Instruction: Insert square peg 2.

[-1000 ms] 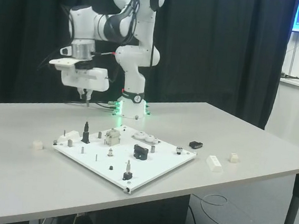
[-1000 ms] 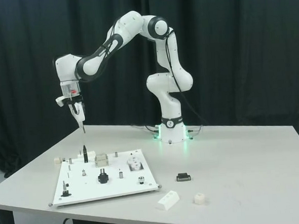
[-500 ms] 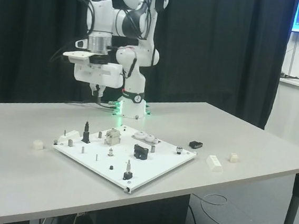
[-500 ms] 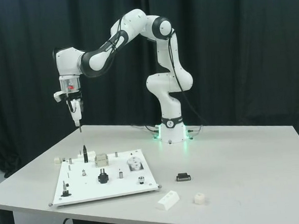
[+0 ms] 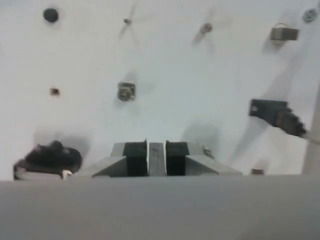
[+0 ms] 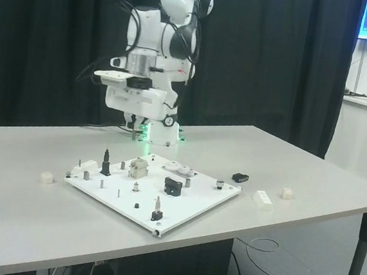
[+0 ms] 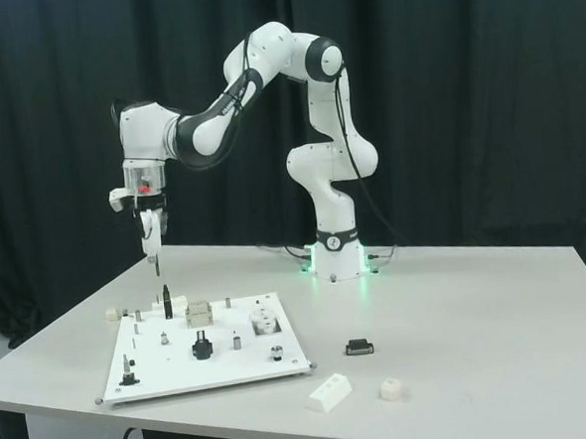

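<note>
Hanging above the white board (image 6: 153,193), well clear of it, the hand (image 6: 135,121) carries the square peg (image 5: 157,159).

Item: square peg. Slim grey bar, seen in the wrist view clamped between the two black pads (image 5: 135,158), the fingers closed down to the peg's own width. In the second room view it shows as a thin rod pointing down from the hand (image 7: 151,246), over the board's far side.

Handling, as judged: small, light and rigid; smooth flat faces that sit well against flat pads but could slip lengthwise if pressed hard against a hole's edge. Best held by two opposite flats near the upper end, leaving the lower end free to enter. Square section must be turned to match the socket.

Surroundings: white board on the grey tabletop (image 6: 285,160), carrying a black upright post (image 6: 106,162), a grey block (image 6: 139,168), a black fitting (image 6: 172,187) and several small pegs. Which socket is meant cannot be told.
</note>
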Tool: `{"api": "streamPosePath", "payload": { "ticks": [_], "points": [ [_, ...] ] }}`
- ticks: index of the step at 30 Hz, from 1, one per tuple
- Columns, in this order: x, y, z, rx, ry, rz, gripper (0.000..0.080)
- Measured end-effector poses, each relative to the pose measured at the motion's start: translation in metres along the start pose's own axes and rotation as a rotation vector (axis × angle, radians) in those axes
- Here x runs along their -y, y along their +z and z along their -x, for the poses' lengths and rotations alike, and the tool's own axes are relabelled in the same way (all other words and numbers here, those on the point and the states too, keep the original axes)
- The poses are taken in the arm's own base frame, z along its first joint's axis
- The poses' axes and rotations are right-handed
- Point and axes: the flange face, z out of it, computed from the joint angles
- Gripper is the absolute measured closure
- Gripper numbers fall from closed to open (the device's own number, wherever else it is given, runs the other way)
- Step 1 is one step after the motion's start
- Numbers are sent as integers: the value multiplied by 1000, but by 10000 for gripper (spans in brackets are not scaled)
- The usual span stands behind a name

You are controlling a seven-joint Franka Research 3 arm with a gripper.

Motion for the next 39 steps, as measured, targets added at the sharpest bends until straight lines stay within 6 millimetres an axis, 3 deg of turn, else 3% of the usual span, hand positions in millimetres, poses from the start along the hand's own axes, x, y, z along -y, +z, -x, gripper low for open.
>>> {"api": "streamPosePath", "payload": {
  "ticks": [22,30,39],
  "points": [
    [47,62,71,-103,155,20,727],
    [61,78,84,-116,137,11,727],
    [70,90,84,-97,135,2,727]
  ]
}}
